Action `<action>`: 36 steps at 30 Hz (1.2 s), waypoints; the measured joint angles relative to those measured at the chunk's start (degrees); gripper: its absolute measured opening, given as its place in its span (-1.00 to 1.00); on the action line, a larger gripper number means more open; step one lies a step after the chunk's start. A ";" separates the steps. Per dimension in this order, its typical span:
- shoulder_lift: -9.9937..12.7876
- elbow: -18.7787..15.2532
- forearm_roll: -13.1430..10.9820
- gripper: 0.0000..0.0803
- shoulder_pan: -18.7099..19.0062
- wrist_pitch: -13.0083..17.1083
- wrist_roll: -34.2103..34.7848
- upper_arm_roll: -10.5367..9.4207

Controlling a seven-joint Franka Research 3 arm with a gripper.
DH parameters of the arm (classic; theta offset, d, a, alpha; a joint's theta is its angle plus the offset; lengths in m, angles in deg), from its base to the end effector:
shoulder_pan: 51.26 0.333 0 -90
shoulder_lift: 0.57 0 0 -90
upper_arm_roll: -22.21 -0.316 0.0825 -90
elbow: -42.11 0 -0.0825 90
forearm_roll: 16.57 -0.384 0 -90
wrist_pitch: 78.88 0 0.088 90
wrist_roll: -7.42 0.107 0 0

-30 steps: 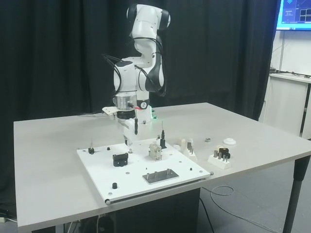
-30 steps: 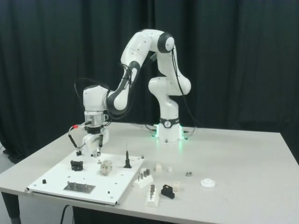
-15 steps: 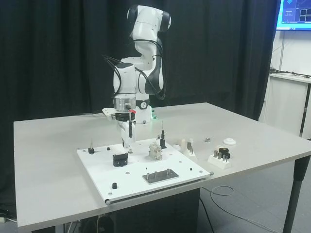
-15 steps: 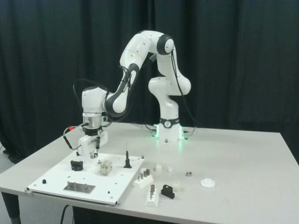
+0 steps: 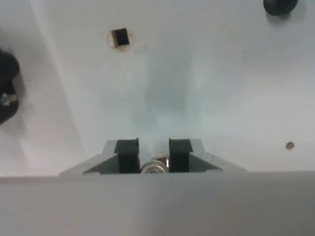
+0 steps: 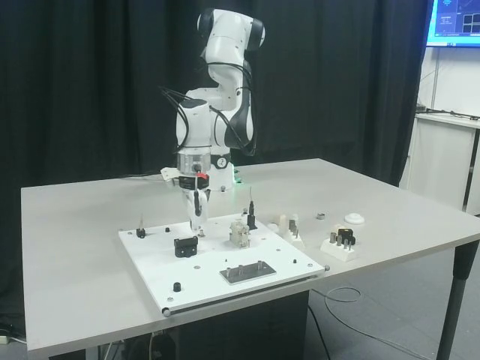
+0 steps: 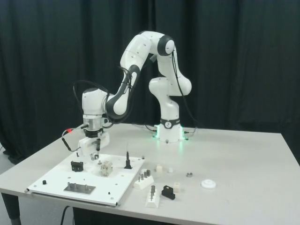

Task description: Insert BNC.

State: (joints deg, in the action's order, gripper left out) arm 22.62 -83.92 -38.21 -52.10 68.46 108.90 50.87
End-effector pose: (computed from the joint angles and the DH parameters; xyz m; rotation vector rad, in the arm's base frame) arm 0.4811 -0.2818 0.2211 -0.8820 2.9743 -0.0359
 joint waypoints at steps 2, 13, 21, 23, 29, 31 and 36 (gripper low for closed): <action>0.00 0.05 0.32 -0.69 0.05 -0.35 0.00 0.00; 0.00 0.42 3.39 -0.69 0.61 -1.59 0.56 0.14; -0.01 0.44 4.23 -0.69 1.41 -2.39 1.42 0.41; -0.01 0.44 4.30 -0.69 1.55 -2.56 1.46 0.41; -0.01 0.44 4.52 -0.69 1.68 -2.71 1.71 0.41; -0.01 0.44 4.76 -0.69 1.68 -2.72 1.77 0.42; -0.01 0.44 5.60 -0.69 1.68 -2.72 2.22 0.47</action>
